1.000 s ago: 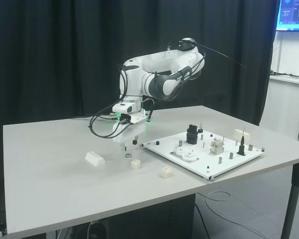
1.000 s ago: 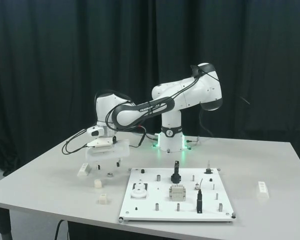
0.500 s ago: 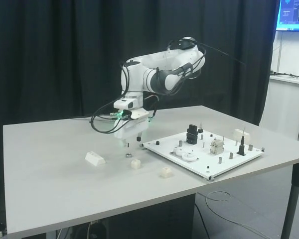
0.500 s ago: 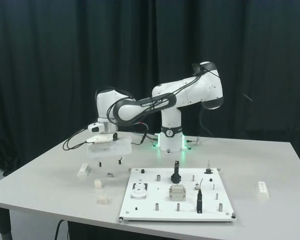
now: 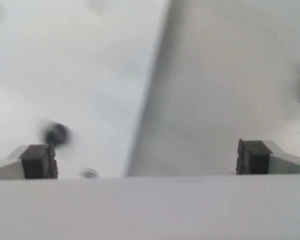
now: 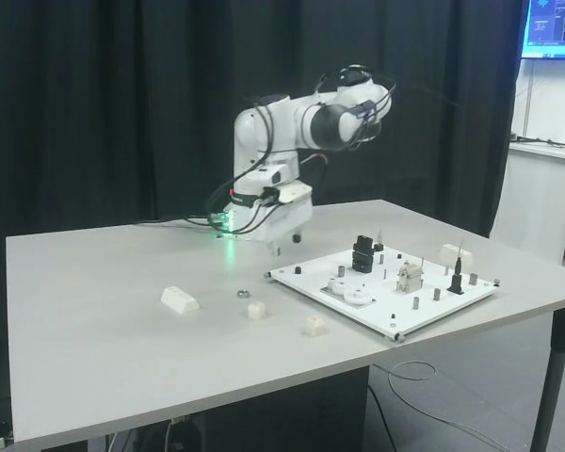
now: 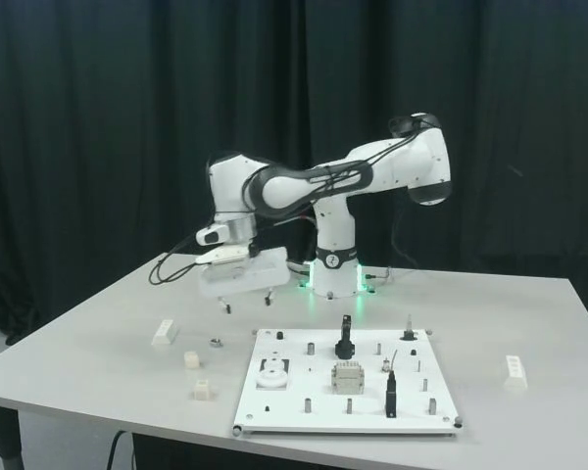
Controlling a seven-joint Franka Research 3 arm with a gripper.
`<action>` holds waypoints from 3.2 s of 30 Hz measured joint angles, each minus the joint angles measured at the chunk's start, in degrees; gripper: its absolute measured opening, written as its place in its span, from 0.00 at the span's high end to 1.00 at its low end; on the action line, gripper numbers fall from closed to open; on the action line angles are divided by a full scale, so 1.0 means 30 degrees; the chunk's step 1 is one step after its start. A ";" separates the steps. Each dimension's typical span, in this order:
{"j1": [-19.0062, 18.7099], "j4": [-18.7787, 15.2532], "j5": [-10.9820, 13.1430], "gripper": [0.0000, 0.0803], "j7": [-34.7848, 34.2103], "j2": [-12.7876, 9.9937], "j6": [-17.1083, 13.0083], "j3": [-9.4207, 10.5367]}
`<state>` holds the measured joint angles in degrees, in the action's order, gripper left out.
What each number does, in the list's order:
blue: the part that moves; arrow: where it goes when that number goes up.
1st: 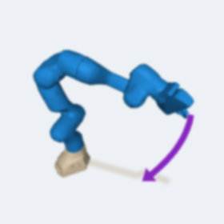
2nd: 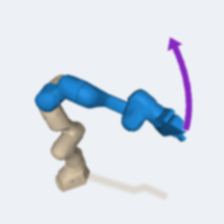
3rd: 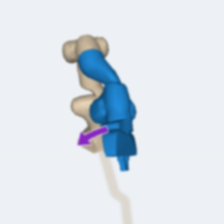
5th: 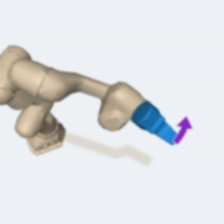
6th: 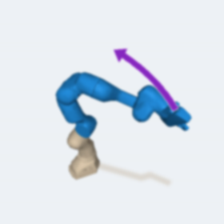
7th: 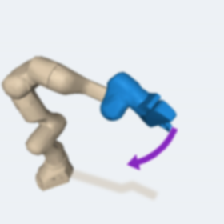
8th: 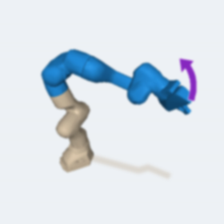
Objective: Remove D-SUB.
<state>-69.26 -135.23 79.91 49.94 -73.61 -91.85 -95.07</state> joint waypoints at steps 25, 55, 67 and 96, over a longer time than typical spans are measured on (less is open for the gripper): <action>-0.7938 -0.0685 -0.1451 0.00 -1.0744 0.0303 -0.0215 -0.1346; -1.2019 -0.1308 -0.2006 0.00 -1.6361 0.0629 -0.4647 0.0921; -1.2049 -0.1391 -0.1810 0.00 -1.6513 0.0978 -0.5649 0.1518; -1.1828 -0.1395 -0.1378 0.00 -1.6502 0.0980 -0.6348 0.2137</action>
<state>-104.74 -139.41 75.77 0.43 -70.67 -110.90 -88.66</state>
